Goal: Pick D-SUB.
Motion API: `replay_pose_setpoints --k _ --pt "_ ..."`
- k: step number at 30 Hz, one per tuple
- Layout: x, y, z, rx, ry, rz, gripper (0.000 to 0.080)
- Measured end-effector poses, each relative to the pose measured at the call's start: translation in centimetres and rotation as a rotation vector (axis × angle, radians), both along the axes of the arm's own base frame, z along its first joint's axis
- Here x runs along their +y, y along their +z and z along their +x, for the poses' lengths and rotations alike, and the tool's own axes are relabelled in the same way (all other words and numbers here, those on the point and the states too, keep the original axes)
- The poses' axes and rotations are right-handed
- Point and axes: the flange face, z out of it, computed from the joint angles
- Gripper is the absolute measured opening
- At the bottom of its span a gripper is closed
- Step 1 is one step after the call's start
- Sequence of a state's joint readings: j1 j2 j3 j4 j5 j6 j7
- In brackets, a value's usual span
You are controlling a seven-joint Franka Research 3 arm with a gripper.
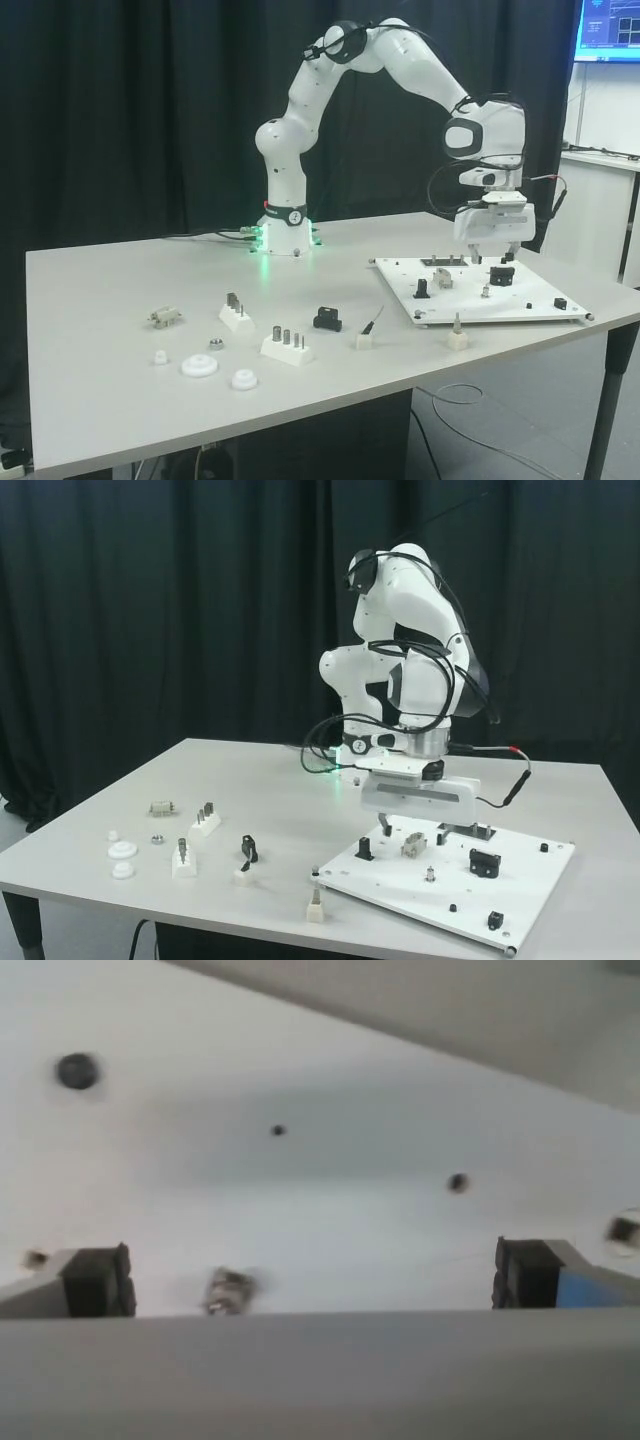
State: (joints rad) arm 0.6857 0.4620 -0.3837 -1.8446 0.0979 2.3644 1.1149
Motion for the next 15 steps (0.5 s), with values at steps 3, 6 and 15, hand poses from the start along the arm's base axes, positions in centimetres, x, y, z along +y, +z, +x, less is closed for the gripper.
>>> replay_pose_setpoints --k 3,6,15 --pt "-0.9 0.2 0.2 0.005 0.018 -0.024 0.08" --pt "-1.9 0.4 0.4 0.013 0.038 -0.048 0.08" --pt "-6.4 1.1 1.0 0.064 0.104 -0.114 0.08"
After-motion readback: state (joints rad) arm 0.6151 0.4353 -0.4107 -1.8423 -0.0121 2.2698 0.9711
